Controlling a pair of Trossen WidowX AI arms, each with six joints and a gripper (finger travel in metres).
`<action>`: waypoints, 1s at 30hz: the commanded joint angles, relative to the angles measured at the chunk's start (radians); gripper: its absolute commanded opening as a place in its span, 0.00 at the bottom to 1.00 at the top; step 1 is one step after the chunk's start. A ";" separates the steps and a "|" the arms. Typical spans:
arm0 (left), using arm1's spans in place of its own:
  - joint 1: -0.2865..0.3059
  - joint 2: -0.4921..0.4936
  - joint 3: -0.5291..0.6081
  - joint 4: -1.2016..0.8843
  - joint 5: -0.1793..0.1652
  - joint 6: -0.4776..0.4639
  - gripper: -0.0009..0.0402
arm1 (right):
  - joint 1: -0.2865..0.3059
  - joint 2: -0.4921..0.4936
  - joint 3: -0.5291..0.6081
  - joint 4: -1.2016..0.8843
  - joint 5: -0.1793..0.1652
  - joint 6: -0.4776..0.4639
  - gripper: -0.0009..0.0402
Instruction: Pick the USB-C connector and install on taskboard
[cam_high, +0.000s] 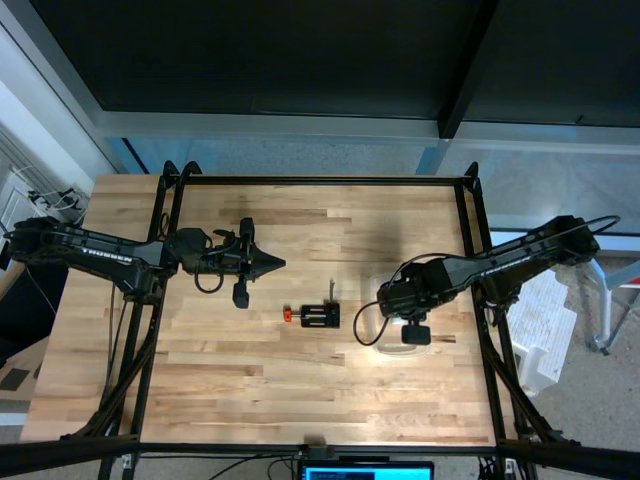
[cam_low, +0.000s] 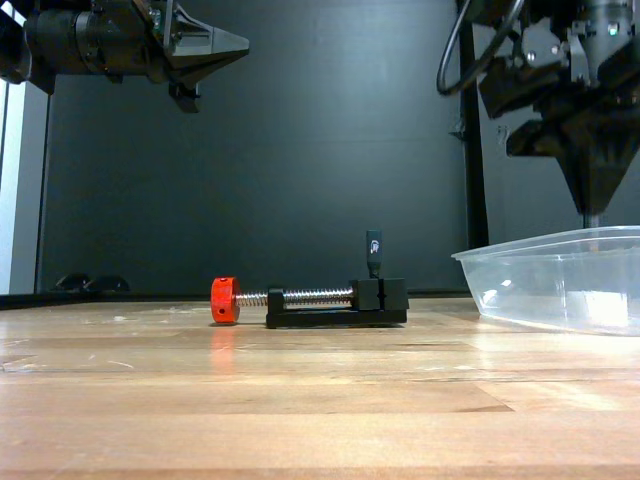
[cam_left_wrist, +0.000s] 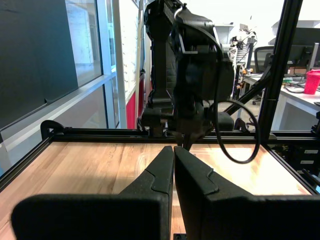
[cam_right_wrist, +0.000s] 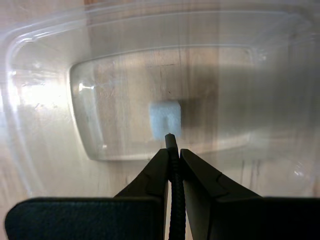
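Low view cropped clear tray (cam_low: 530, 285) at right and left gripper (cam_low: 240, 42) at top. Right gripper (cam_right_wrist: 171, 152), over tray, hid most of USB-C connector (cam_right_wrist: 170, 141).

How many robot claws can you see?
2. The left gripper hangs shut, raised left of the taskboard; the right gripper pinches the USB-C connector above the clear tray.

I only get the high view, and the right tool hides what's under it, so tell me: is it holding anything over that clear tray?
Observer: Yes. In the right wrist view the right tool is shut on a thin dark connector, whose tip pokes out beyond it, above the tray.
Operator: What sits below that tip?
Observer: A small white square on the tray floor.
Operator: And the left tool?
Observer: In the left wrist view, the left tool is shut with nothing in it, held high over the left side of the table.
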 joint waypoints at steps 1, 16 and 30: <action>0.000 0.000 0.000 0.000 0.000 0.000 0.02 | 0.000 -0.019 0.031 -0.034 0.000 0.004 0.02; 0.000 0.000 0.000 0.000 0.000 0.000 0.02 | 0.000 -0.022 0.168 -0.188 -0.001 0.005 0.02; 0.000 0.000 0.000 0.000 0.000 0.000 0.02 | -0.021 0.045 0.229 -0.194 0.002 0.050 0.02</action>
